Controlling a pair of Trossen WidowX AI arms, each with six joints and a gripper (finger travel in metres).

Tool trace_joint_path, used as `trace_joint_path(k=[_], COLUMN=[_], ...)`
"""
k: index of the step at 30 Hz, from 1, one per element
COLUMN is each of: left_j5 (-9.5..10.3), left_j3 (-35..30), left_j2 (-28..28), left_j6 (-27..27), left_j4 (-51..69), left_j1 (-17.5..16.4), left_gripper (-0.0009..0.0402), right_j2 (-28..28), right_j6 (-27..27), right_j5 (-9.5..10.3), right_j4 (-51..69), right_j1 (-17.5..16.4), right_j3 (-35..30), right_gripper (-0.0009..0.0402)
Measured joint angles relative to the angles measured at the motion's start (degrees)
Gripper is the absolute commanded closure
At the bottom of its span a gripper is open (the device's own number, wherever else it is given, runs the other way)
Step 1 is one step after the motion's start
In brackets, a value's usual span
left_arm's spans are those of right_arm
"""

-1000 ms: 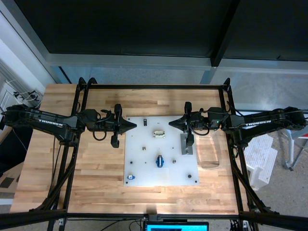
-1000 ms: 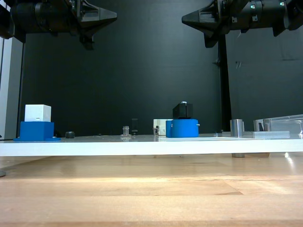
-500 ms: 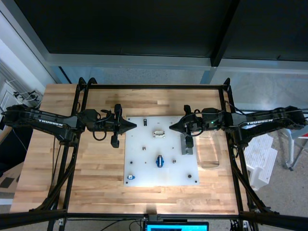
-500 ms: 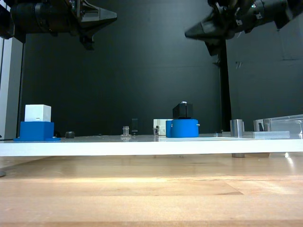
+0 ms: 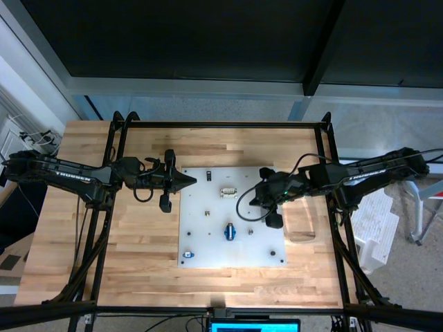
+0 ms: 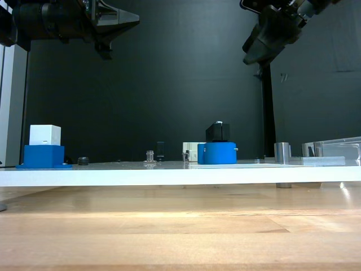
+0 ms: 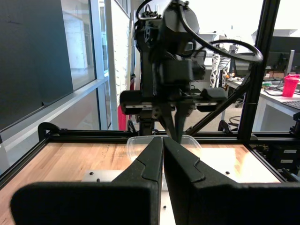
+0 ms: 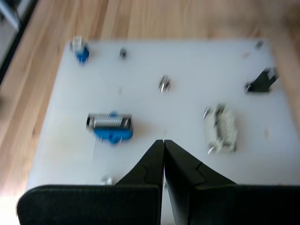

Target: Remove the 16mm cylinder and place in the container

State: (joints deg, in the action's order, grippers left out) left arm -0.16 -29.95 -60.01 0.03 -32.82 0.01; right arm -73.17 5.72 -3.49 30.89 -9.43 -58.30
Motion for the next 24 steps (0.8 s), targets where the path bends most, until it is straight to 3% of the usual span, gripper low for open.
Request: trace_joint_path(k=[8, 24], left_j5=[0.0, -0.02], left_j3=[0.0, 0.0], left_j2=[0.0, 0.0], left_j6=[0.0, 0.0], left_j4=[0.0, -0.02], left_j1=[0.0, 0.0], left_gripper=[0.0393, 0.0393], right_j2=[-8.41, -20.52], right_j6=[0.04, 5.55], right_j5=[0.0, -0.15], right_j4=[11.3, 21.16], right_j1=[-3.08, -5.97], right_j3=[-7.65, -17.27], right_gripper=[0.0366, 0.0218])
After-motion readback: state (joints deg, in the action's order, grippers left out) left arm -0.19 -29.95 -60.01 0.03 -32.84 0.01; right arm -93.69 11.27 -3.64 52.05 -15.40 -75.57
